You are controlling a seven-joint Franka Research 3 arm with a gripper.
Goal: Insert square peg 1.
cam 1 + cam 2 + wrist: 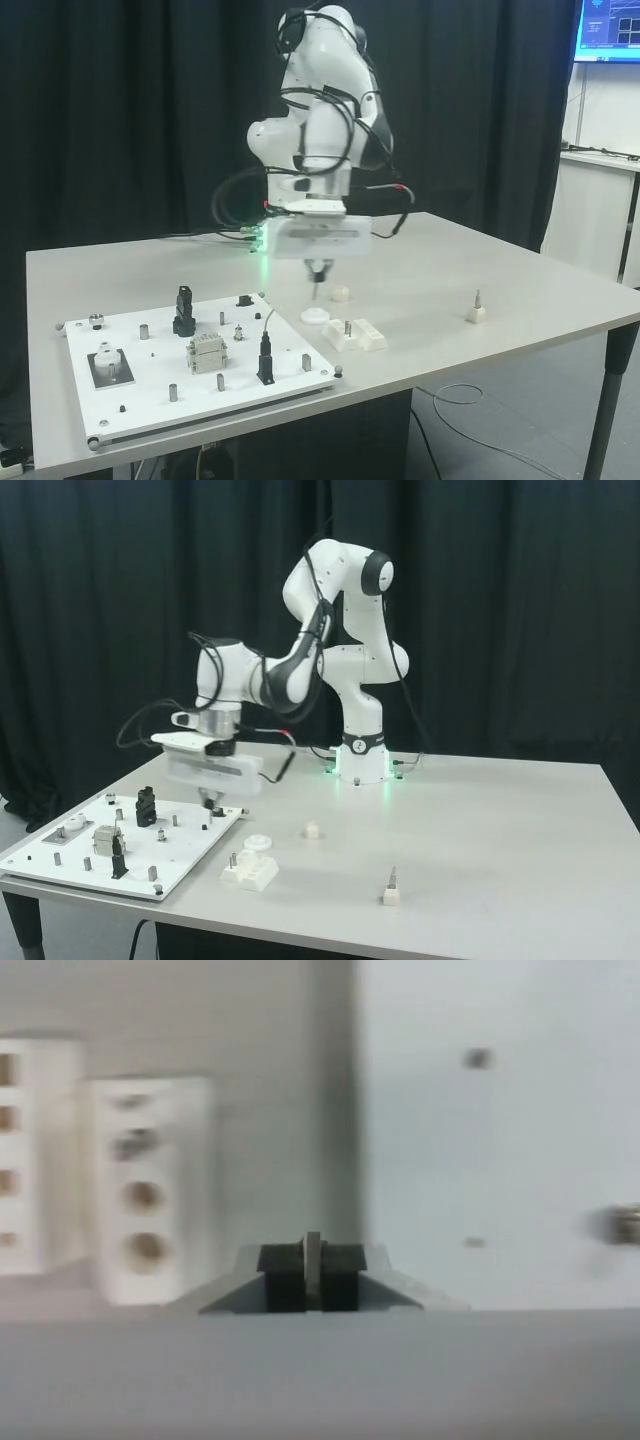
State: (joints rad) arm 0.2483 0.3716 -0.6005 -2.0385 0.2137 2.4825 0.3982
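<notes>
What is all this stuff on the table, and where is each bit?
Table: one, grey, carrying everything.
Assembly board: one, white, at the table's front corner, studded with small black and grey parts.
Peg holder blocks: a white pair, side by side, just off the board's edge; a small peg stands in one.
Round disc: one, white, behind the blocks.
Small knob: one, white, a little beyond the disc.
Small base with upright pin: one, white base, alone on the far side of the table.
Robot arm: one, white, bolted at the back of the table.
Pincer: one, black fingertips closed on a thin grey piece, hanging above the disc.
</notes>
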